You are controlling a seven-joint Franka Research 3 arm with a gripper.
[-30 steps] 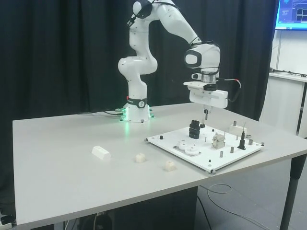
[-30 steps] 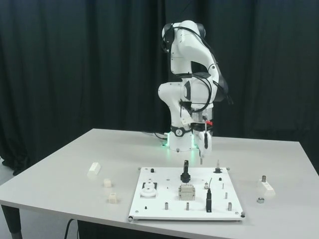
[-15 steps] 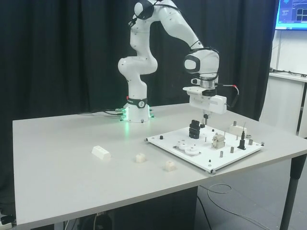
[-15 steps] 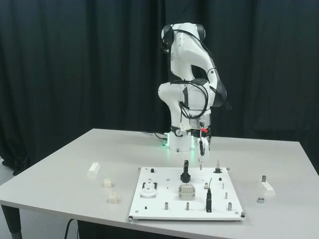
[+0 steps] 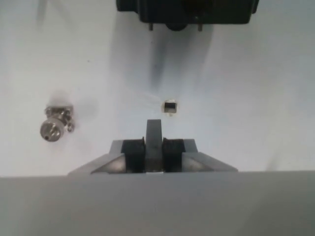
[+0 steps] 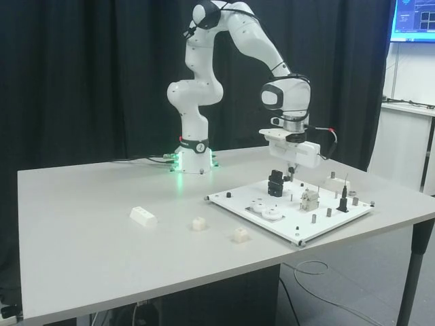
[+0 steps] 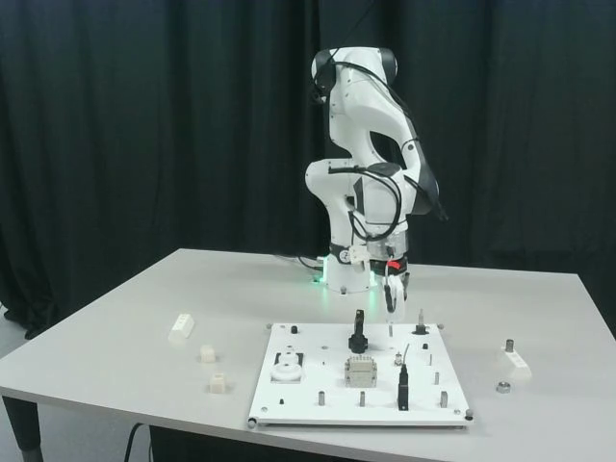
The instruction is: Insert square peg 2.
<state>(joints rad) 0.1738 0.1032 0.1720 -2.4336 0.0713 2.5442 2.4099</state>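
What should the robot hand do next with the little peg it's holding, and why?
Probably nudge sideways until the peg sits right over the small square hole, then go straight down. In the wrist view the gripper is shut on the peg, and the hole in the white board lies a little off the peg's tip.

One white arm (image 6: 234, 41) stood on one grey table (image 6: 81, 238). One white board (image 7: 358, 409) lay there. Three small white blocks (image 7: 180, 328) (image 7: 207, 353) (image 7: 218, 383) sat left of it. Right of it sat one more white block (image 7: 513, 360) and one small ring (image 7: 501, 387).
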